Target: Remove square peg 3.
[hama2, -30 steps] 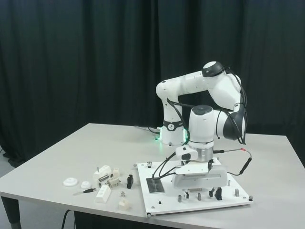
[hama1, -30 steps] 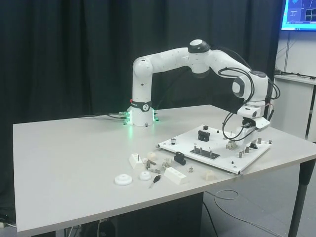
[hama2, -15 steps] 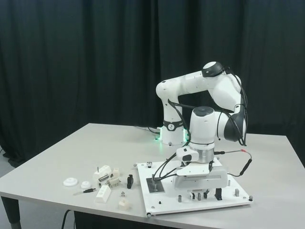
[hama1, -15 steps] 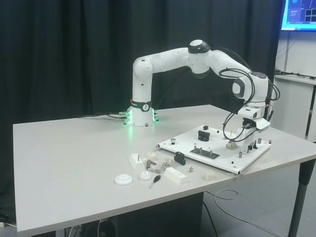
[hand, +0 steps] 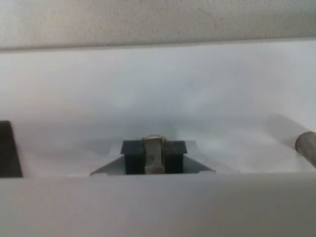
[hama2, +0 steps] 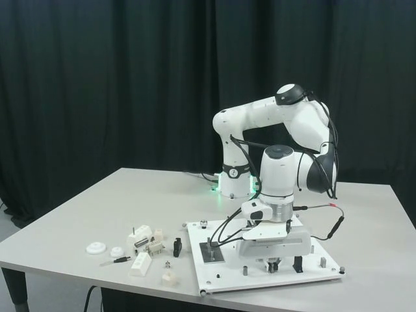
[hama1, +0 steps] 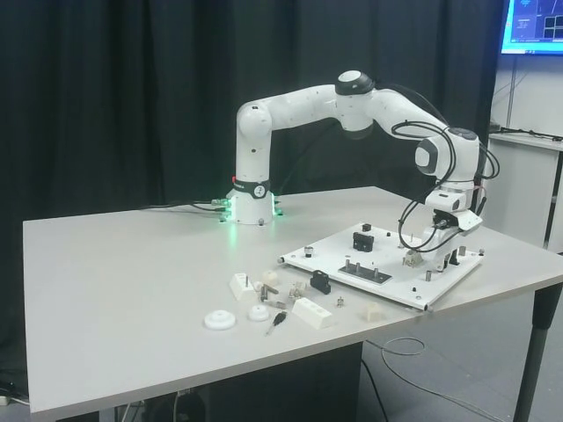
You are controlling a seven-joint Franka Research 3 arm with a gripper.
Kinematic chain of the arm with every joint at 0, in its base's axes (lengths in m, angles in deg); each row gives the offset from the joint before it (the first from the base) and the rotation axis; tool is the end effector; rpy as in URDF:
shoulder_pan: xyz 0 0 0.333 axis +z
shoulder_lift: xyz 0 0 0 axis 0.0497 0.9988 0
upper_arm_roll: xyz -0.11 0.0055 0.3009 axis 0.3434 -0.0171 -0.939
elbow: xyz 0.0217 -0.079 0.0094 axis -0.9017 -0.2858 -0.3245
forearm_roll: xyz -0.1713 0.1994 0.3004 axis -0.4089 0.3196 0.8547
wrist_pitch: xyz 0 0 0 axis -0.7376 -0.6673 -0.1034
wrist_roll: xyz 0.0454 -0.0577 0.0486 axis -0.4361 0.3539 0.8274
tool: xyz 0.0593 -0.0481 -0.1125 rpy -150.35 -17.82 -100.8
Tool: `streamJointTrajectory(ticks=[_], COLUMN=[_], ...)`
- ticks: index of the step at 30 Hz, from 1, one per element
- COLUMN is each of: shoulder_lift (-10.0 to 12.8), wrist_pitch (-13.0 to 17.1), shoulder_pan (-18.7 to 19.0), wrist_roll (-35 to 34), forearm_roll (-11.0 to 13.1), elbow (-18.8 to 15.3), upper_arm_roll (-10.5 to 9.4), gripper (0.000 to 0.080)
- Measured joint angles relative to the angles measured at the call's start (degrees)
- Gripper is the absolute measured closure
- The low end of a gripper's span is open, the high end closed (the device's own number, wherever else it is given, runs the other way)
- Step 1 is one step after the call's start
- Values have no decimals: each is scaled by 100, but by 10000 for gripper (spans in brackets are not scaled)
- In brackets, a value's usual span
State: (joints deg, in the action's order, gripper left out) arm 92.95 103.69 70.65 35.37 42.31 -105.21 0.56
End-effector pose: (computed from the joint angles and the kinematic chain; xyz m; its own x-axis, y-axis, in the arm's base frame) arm 0.6649 0.2270 0.1786 0.9146 -0.4044 0.0015 -0.4043 -0.9143 0.0246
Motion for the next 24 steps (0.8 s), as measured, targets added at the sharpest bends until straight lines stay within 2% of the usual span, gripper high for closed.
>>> streamJointTrajectory(ticks=[1,2,24], shoulder_lift=[0,0,-35], wrist_pitch=[0,0,-33], shoulder_pan=[-1,-1,-8], wrist_roll=[0,0,4], forearm_roll=[-1,-1,-45], elbow=[1,1,6], upper_arm_roll=[-1,-1,-2], gripper=[614,725,725])
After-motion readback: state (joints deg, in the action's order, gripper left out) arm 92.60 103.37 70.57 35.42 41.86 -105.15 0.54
